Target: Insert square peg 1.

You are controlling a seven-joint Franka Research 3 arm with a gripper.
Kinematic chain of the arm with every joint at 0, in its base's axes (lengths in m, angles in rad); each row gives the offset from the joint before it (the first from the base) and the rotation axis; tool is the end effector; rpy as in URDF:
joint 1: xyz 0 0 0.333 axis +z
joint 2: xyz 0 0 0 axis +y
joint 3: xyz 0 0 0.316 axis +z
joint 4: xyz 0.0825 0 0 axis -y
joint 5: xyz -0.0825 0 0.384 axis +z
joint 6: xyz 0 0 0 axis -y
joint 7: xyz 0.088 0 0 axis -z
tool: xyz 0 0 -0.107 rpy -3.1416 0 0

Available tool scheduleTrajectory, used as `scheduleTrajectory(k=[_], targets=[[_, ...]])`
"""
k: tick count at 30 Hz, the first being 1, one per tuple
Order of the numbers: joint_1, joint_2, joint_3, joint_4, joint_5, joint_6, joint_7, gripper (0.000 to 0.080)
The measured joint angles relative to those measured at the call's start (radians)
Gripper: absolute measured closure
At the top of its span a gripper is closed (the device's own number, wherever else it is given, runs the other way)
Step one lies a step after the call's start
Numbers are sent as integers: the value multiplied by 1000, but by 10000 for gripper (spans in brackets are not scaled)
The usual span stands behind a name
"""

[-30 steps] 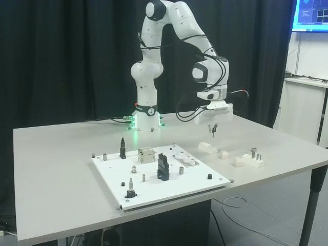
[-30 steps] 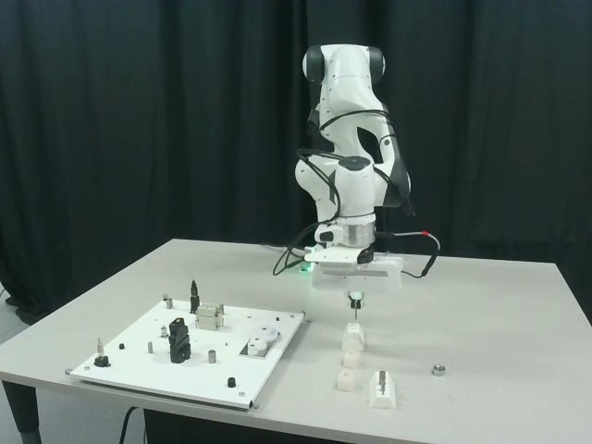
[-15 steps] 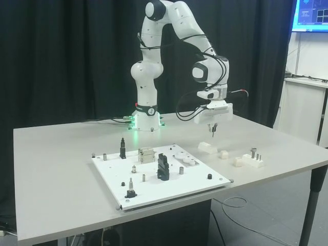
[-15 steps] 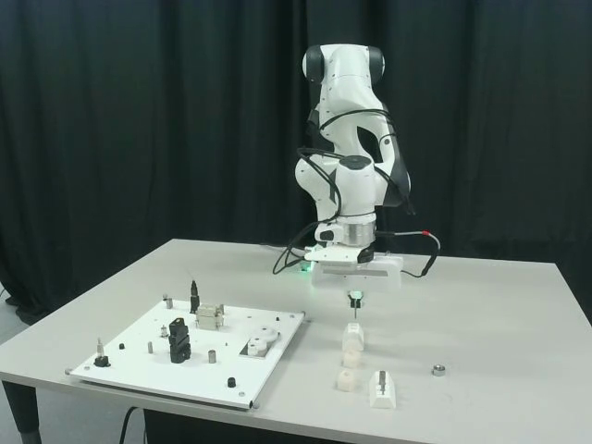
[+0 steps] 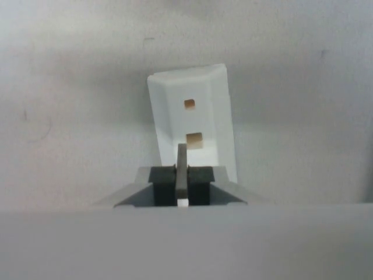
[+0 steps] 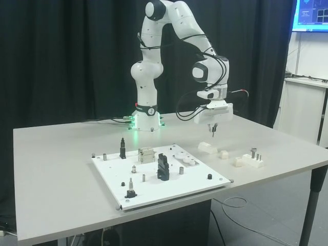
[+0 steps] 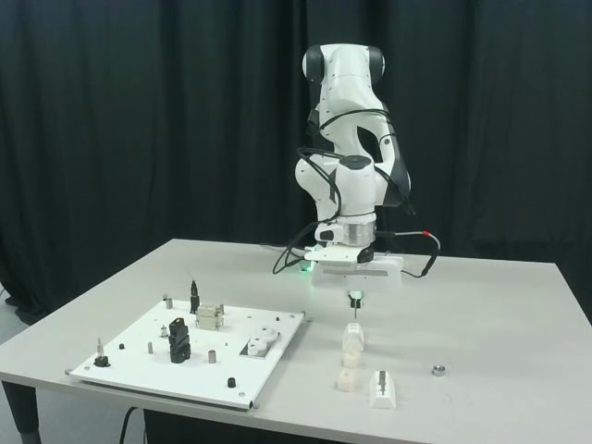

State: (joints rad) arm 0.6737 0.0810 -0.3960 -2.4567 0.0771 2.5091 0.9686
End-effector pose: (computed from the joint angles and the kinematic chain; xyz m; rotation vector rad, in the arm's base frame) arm 0.4613 0.1293 0.2656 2.9202 -1.1541 -0.0398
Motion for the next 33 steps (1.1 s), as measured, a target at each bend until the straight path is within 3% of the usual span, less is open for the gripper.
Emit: scheduleTrajectory(k=[33], targets=[[0, 0, -1, 0, -12, 0, 0, 767]])
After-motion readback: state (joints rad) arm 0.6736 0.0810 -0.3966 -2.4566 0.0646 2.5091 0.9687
